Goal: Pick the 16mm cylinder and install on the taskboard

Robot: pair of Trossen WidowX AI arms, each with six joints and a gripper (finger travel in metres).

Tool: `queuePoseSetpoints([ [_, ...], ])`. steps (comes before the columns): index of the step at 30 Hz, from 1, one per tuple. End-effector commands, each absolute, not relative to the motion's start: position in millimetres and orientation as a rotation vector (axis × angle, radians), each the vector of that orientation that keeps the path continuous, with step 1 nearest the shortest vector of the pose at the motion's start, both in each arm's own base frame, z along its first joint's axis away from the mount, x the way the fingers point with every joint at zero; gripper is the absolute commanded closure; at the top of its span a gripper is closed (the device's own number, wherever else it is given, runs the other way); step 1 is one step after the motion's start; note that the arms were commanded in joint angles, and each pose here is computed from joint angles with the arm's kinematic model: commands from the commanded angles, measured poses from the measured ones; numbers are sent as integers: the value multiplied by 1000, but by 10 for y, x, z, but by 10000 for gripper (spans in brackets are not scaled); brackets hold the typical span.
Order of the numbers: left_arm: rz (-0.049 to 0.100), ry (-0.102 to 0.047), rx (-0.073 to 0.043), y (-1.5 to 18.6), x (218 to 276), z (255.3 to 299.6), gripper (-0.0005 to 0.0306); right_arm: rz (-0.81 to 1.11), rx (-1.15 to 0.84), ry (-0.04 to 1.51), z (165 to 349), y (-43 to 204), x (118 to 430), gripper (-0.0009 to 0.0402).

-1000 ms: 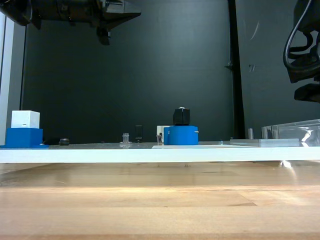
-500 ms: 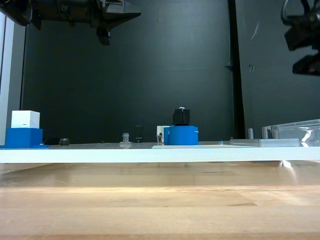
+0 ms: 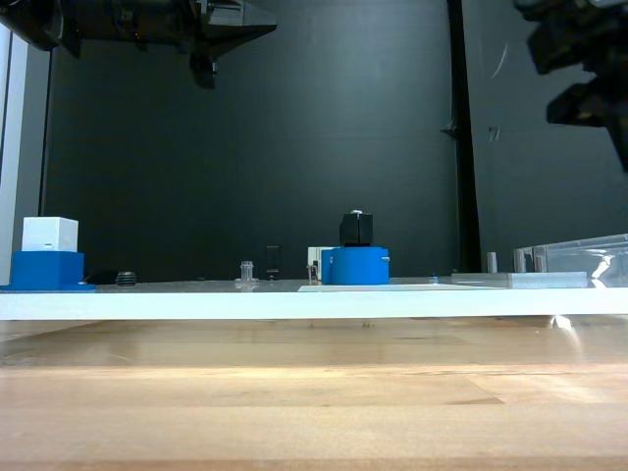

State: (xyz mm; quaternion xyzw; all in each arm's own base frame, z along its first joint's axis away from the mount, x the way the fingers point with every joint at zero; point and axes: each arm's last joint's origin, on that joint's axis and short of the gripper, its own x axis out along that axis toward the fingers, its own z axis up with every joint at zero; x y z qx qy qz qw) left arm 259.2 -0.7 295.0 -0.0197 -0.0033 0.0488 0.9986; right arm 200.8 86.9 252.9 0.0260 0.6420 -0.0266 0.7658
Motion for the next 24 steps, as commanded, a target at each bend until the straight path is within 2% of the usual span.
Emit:
queuePoseSetpoints([
  [1, 98, -6, -39, -6, 2592, 2949, 300, -60, 53, 1400, 2518, 951, 2207, 386],
  [10, 98, -7, -39, -6, 2592, 2950, 300, -68, 64, 1394, 2506, 1127, 2689, 386],
  [24, 98, -7, -39, -6, 2592, 2950, 300, -87, 56, 1401, 2408, 1208, 3224, 386],
])
